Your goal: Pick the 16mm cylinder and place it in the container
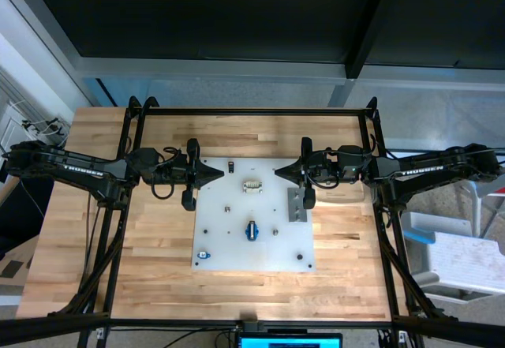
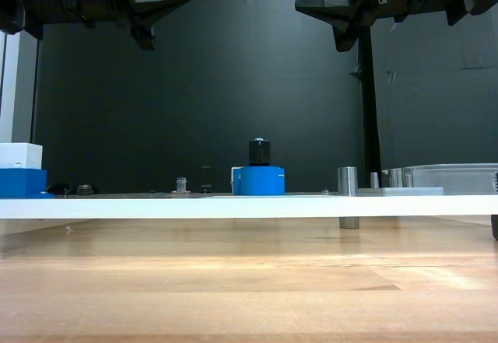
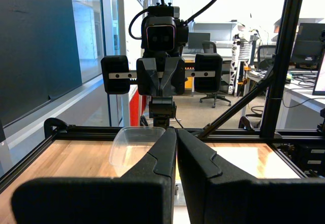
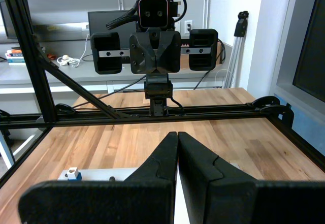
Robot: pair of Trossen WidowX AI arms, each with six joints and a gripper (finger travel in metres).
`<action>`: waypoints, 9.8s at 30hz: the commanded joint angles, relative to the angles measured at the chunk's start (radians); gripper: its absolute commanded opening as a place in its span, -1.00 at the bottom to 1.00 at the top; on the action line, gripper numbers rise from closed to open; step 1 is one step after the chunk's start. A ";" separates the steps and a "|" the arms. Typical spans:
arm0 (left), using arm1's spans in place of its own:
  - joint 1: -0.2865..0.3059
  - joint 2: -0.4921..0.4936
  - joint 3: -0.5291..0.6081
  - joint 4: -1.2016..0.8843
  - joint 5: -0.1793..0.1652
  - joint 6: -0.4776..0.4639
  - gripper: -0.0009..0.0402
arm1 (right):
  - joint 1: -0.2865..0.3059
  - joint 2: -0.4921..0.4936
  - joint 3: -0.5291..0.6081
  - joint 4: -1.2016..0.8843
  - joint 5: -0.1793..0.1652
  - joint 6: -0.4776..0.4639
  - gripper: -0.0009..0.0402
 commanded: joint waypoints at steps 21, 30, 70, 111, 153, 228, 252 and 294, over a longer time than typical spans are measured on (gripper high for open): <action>0.000 0.000 0.000 0.000 0.000 0.000 -0.96 | 0.001 0.001 0.171 -0.297 -0.002 0.016 -0.96; 0.000 0.000 0.000 0.000 0.000 0.001 -0.96 | 0.003 0.049 0.391 -0.752 -0.008 0.050 -0.96; 0.001 0.000 0.000 0.000 0.000 0.000 -0.96 | 0.124 0.526 0.882 -1.517 -0.034 0.082 -0.92; 0.001 0.000 0.000 0.000 0.000 0.000 -0.96 | 0.269 0.737 0.892 -1.456 0.027 0.240 -0.04; 0.000 0.000 0.000 0.000 0.000 0.001 -0.96 | 0.291 0.900 0.882 -1.377 0.029 0.265 -0.04; 0.000 0.000 0.000 0.000 0.000 0.001 -0.96 | 0.286 0.833 0.872 -1.395 0.024 0.253 -0.89; 0.000 0.000 0.000 0.000 0.000 0.000 -0.96 | 0.201 0.584 0.784 -1.380 0.032 0.236 -0.89; 0.000 0.000 0.000 0.000 0.000 0.000 -0.96 | -0.100 -0.029 0.150 -1.219 0.158 0.335 -0.89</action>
